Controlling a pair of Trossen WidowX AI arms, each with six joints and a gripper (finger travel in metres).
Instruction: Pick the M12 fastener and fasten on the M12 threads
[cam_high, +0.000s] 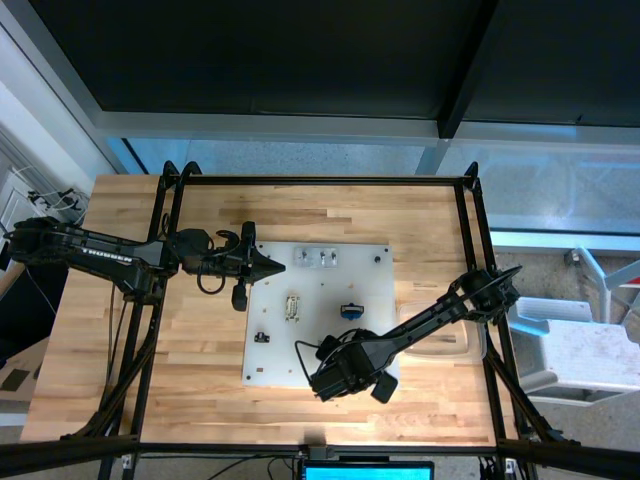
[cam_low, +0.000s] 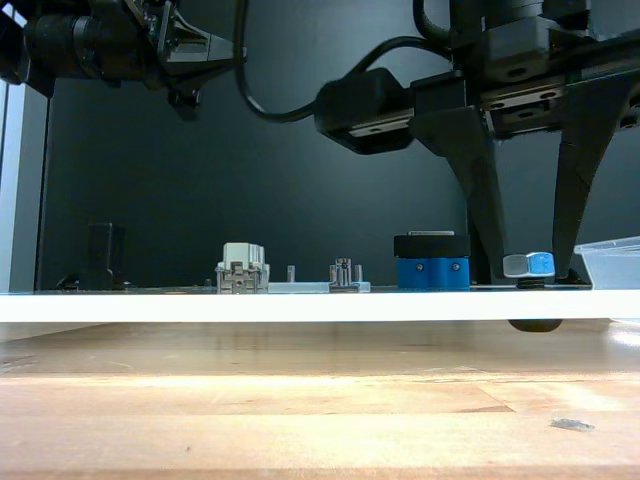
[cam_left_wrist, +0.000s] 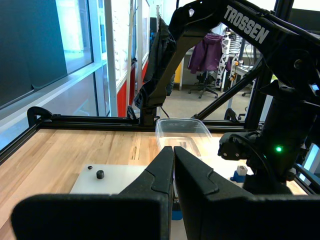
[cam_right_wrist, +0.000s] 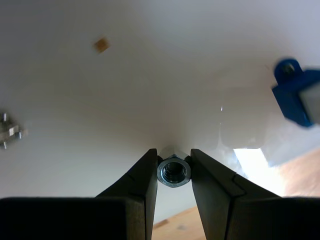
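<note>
My right gripper was closed on the M12 nut. The small silver hex piece sat pinched between my two black fingers, each pressing a flat of it, with its bore facing my wrist camera. In the low view, that gripper pointed straight down with its fingertips almost at the white board. The nut hung low between them, just above the board's surface near its near right edge. A short dark stub showed right under the nut. I could not tell whether the nut sat on its stud or only hovered just over it.

From above, my right gripper was over the near edge of the board, and my own wrist hid the nut there. The clear tray lay just off the board's right side, on the wooden table. I could see nothing in it. A blue fitting stood on the board just beyond my right wrist, and a grey connector stood to its left.

My left gripper hung high over the board's far left edge, well apart from the nut. Its fingers were pressed together with nothing between them. Past them I saw the tray and a small black post on the board.
</note>
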